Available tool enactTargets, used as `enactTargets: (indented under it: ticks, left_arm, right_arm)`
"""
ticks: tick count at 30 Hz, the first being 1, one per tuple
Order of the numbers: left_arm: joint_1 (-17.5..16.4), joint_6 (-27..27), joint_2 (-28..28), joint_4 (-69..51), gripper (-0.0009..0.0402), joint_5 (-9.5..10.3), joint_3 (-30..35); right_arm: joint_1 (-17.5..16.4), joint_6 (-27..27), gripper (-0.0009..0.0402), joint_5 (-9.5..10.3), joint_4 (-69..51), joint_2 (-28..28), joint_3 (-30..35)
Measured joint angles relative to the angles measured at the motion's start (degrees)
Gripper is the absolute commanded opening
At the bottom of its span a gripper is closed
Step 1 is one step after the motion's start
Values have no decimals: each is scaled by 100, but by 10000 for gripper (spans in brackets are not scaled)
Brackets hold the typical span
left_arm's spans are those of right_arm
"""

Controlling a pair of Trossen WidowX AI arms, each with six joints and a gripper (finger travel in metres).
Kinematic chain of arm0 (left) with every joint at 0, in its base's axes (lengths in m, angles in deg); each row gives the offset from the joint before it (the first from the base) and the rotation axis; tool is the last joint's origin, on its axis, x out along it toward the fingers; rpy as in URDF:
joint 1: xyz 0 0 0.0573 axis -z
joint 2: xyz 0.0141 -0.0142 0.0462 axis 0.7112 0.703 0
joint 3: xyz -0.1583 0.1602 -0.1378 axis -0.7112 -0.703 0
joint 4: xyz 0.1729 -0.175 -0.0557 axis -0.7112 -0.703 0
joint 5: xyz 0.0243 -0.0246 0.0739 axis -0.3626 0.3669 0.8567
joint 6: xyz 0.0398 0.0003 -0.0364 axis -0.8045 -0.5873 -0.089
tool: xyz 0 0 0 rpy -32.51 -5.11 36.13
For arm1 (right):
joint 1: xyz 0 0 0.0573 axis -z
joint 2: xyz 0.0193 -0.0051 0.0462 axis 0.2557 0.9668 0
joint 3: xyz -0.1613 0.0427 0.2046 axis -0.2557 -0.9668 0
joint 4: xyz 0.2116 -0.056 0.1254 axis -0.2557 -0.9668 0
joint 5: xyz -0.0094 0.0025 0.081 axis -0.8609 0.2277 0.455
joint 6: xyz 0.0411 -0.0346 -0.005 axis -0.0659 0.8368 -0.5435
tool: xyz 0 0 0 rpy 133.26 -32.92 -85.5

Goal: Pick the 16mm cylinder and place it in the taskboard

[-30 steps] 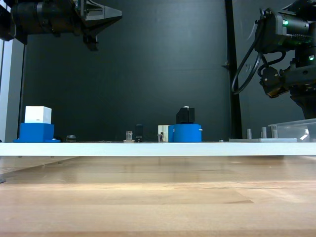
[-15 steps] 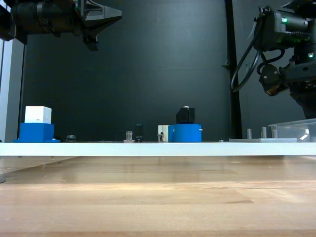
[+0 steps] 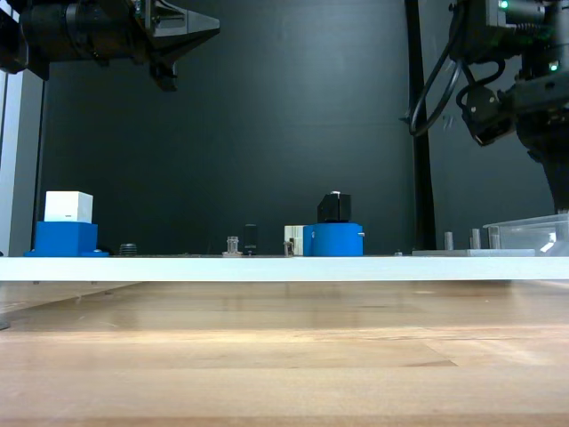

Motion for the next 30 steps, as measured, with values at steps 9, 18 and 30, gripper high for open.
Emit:
enactTargets:
  ticks: [9,18,30]
  left_arm:
    - [0,0,0,2,0,0,0]
    - [0,0,0,2,0,0,0]
    - [0,0,-2,0,0,0,-2]
  right_arm:
    - [-44,256,36,-4,-581,-2,535]
    - [-164,761,36,-2,-1021,-2,981]
    - [-413,1993,36,-28,-1067,24,1172]
